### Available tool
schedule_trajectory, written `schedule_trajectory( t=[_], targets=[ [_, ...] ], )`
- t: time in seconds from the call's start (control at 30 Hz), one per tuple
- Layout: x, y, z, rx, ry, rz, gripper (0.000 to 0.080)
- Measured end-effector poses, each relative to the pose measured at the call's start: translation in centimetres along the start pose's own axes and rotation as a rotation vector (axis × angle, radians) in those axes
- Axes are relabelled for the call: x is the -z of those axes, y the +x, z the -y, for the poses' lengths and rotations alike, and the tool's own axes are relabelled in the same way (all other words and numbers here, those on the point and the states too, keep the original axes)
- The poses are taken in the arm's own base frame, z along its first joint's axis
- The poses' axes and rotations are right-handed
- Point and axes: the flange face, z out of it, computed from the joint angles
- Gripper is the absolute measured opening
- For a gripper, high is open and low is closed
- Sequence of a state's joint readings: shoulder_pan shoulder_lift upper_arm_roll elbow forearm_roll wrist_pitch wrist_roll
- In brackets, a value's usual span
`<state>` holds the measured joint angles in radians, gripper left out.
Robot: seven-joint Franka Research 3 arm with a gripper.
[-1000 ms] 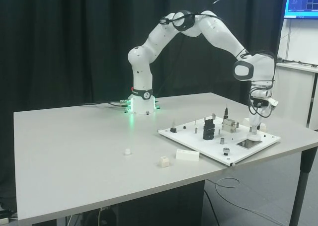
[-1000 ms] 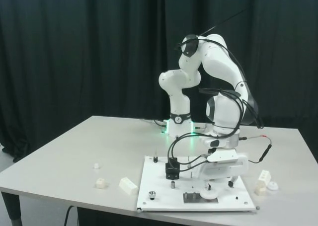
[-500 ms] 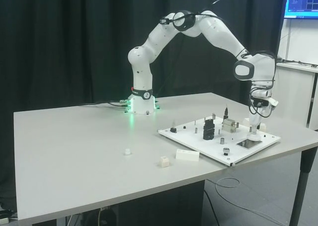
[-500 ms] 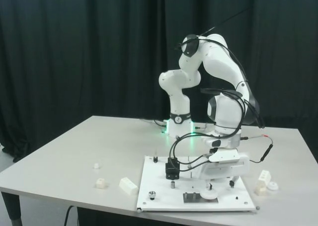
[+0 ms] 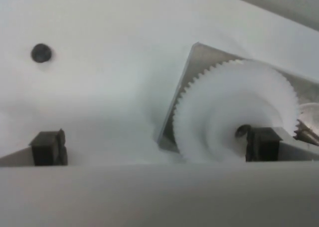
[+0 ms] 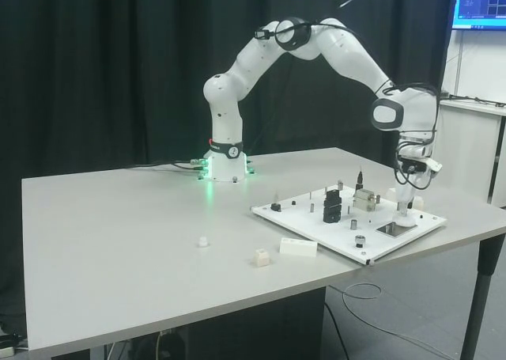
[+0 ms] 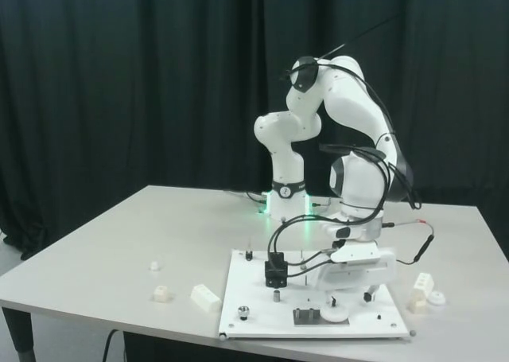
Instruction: Insert large gear.
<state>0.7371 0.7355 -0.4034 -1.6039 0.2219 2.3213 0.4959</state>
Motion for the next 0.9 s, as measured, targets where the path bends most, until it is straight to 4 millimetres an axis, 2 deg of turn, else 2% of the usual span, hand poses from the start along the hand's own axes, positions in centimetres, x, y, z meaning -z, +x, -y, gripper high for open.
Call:
schedule_trajectory(
  t=[0.9],
  targets=[
    [-0.58,-0.49,0.69,0.011,0.003,0.0,0.08]
  ],
)
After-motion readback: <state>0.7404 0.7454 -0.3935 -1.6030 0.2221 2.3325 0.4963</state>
